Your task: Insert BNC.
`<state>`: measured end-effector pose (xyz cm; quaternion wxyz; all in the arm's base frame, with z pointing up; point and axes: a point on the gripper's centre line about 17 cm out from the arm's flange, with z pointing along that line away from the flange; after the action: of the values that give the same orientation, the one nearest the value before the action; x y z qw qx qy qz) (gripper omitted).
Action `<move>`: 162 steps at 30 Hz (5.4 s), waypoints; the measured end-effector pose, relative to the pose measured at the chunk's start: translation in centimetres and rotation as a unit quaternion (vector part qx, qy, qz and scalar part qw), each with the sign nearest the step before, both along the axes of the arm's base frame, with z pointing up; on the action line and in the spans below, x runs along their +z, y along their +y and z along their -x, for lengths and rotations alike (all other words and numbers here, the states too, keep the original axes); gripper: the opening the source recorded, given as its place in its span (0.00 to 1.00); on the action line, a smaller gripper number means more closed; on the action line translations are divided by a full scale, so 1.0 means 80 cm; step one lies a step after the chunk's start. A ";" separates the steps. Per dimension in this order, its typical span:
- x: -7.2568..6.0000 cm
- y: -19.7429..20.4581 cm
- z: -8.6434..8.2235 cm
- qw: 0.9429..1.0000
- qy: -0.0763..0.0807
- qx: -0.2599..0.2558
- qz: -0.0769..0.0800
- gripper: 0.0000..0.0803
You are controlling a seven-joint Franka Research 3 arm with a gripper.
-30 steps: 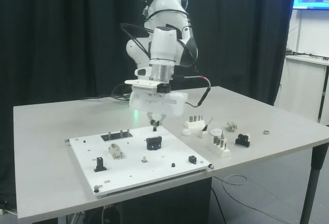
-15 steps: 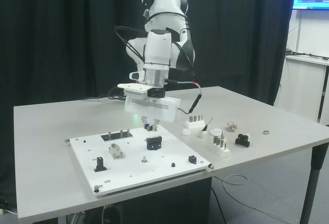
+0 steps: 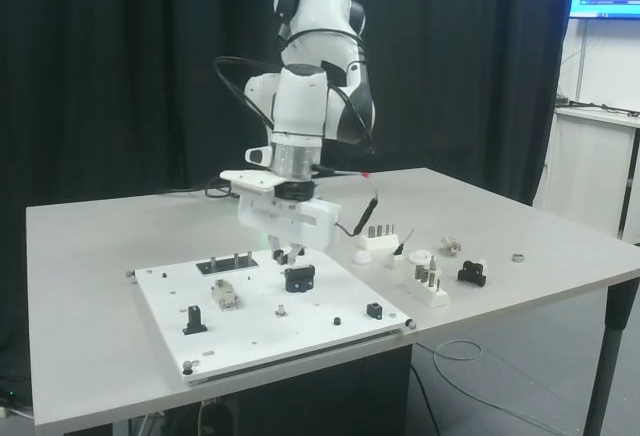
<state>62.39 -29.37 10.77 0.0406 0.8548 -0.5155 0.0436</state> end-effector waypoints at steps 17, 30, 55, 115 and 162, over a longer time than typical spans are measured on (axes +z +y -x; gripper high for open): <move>-0.016 -0.013 -0.013 1.000 0.007 -0.010 -0.008 0.16; -0.026 -0.020 -0.025 1.000 0.006 -0.004 -0.009 0.16; -0.040 -0.027 -0.039 0.997 -0.012 -0.066 -0.030 0.16; -0.072 -0.022 -0.044 0.970 -0.029 -0.241 -0.032 0.16; -0.075 -0.019 -0.044 0.971 -0.026 -0.236 -0.032 0.16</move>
<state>65.88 -30.89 4.80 0.0094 0.7086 -0.7045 0.0384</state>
